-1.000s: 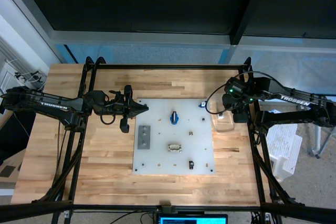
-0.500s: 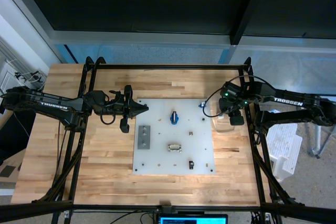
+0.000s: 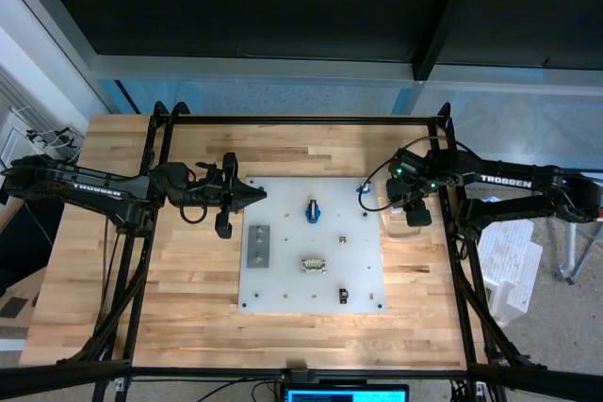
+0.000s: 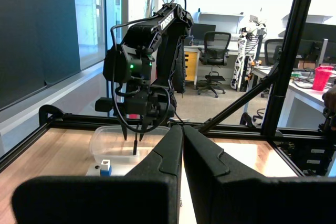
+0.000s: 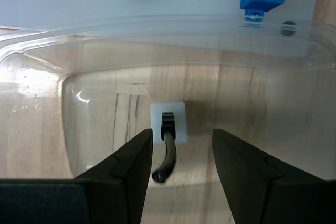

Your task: Pick the USB connector and install on taskboard

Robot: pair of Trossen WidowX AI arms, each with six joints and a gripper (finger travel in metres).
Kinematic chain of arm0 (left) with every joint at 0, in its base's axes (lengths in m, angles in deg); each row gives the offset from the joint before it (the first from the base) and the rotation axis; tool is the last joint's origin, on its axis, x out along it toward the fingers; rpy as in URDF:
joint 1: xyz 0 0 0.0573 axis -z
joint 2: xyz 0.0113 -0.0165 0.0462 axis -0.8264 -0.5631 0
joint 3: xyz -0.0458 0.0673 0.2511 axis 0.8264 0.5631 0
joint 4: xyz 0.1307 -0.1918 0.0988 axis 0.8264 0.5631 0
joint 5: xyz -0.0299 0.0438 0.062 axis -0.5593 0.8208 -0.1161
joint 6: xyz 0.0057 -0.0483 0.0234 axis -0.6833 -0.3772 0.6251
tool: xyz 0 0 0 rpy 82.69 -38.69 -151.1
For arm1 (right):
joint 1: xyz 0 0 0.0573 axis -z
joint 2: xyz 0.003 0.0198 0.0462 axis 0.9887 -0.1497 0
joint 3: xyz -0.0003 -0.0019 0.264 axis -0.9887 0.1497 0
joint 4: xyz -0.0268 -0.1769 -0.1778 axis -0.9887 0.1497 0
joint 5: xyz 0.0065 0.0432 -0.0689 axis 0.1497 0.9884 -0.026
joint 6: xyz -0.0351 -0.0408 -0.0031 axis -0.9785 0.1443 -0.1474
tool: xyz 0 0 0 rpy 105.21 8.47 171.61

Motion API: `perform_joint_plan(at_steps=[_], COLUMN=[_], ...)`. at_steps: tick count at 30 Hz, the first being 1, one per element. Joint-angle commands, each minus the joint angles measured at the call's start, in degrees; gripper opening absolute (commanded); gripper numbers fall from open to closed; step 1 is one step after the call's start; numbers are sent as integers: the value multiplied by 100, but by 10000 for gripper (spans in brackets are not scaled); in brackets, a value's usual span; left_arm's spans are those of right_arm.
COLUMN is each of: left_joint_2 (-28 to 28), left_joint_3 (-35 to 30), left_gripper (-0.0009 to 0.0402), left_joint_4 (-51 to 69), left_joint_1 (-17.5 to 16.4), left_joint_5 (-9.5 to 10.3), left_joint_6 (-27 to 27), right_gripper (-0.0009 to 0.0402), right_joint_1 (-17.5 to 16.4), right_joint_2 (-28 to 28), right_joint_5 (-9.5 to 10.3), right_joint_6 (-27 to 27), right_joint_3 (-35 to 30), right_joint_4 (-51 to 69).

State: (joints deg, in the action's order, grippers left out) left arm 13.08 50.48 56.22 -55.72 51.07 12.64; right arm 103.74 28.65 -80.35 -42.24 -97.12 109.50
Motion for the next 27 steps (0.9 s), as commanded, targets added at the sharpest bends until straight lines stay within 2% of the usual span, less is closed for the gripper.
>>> perform_joint_plan(at_steps=[1,17,27], left_joint_2=[0,0,0], left_joint_3=[-2,-2,-4], left_gripper=[0,0,0], left_joint_4=[-2,-2,-2], left_joint_1=[0,0,0], left_joint_5=[-2,-2,-4], left_joint_6=[0,0,0], right_gripper=[155,155,129], right_joint_1=[-11,-136,-162], right_joint_2=[0,-151,-315], right_joint_5=[-4,-2,-4], right_joint_6=[0,83,68], right_joint_3=[116,208,251], right_joint_4=[-59,-334,-437])
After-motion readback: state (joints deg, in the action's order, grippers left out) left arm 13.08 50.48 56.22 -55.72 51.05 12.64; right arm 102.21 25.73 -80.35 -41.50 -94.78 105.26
